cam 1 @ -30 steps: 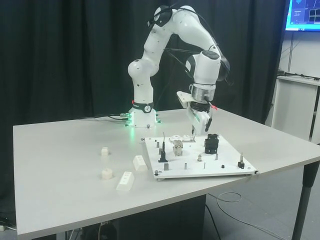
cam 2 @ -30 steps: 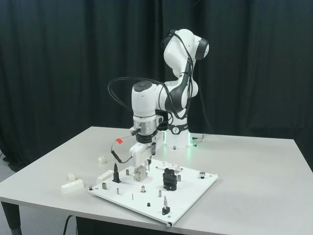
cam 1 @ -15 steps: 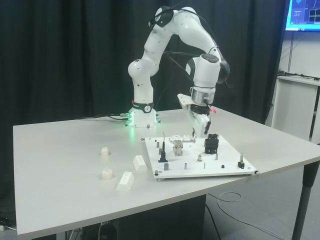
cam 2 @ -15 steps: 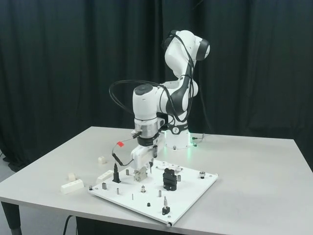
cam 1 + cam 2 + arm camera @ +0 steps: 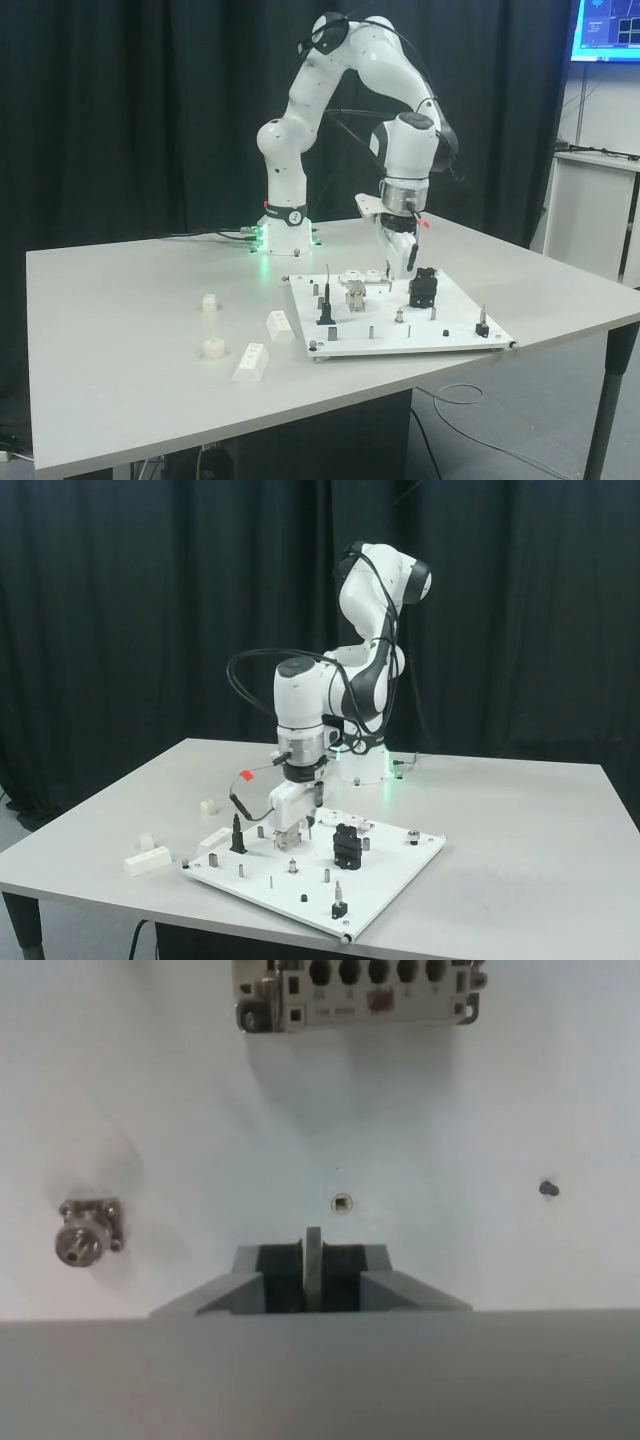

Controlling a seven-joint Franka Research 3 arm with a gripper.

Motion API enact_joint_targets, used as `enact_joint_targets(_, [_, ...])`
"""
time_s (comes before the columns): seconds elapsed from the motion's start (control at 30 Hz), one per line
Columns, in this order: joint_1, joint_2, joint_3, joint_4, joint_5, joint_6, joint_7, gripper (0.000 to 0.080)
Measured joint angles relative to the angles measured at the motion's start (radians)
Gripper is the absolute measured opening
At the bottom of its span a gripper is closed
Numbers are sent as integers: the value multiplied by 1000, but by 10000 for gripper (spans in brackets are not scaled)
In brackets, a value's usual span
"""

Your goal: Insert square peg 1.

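In the wrist view my gripper (image 5: 313, 1292) is shut on a thin grey square peg (image 5: 313, 1263) that stands upright between the fingers. A small square hole (image 5: 342, 1203) in the white board (image 5: 180, 1110) lies just beyond the peg's tip, slightly to one side. From the room views the gripper (image 5: 396, 266) (image 5: 288, 832) hangs low over the middle of the board (image 5: 455, 337) (image 5: 398, 876), pointing down. Whether the peg's tip touches the board is not visible.
On the board stand a multi-pin connector block (image 5: 355, 992), a metal coax socket (image 5: 88, 1238), a black part (image 5: 423, 288) and a thin black post (image 5: 326, 303). Several white blocks (image 5: 251, 361) lie on the grey table (image 5: 120, 300) beside the board.
The wrist has turned and the gripper has dropped a little toward the board, drifting slightly across it. The peg stays in its grasp.
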Motion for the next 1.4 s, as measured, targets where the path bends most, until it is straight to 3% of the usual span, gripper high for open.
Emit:
enact_joint_targets(0.77, [51,0,-32,-51,21,56,-13,35])
enact_joint_targets(1.4, [81,1,-33,-95,50,116,-22,35])
